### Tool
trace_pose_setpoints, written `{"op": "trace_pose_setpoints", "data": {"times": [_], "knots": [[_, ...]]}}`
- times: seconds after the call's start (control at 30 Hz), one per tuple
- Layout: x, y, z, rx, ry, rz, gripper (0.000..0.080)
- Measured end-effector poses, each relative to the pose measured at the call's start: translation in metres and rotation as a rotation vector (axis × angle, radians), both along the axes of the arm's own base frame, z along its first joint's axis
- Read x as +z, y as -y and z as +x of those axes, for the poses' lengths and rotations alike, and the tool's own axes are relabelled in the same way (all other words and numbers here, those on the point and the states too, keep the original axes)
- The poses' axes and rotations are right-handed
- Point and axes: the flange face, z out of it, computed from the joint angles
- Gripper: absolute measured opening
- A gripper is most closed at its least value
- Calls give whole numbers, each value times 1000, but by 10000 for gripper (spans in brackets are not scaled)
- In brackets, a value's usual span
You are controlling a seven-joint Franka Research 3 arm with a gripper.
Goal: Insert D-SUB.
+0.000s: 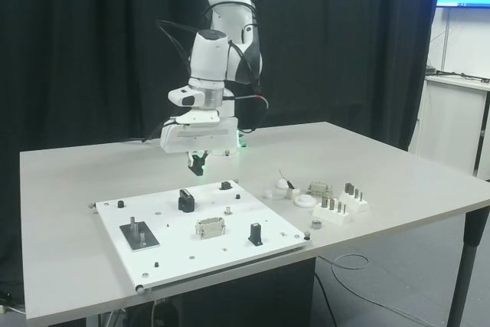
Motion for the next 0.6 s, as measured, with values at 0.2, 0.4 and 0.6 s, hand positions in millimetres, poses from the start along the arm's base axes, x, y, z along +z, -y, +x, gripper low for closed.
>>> {"op": "trace_pose_setpoints", "data": {"times": [0.2, 0.4, 0.6], "knots": [[2, 3, 1, -1, 16, -10, 153], [4, 6, 2, -7, 39, -20, 153], [6, 10, 4, -12, 67, -25, 153]]}}
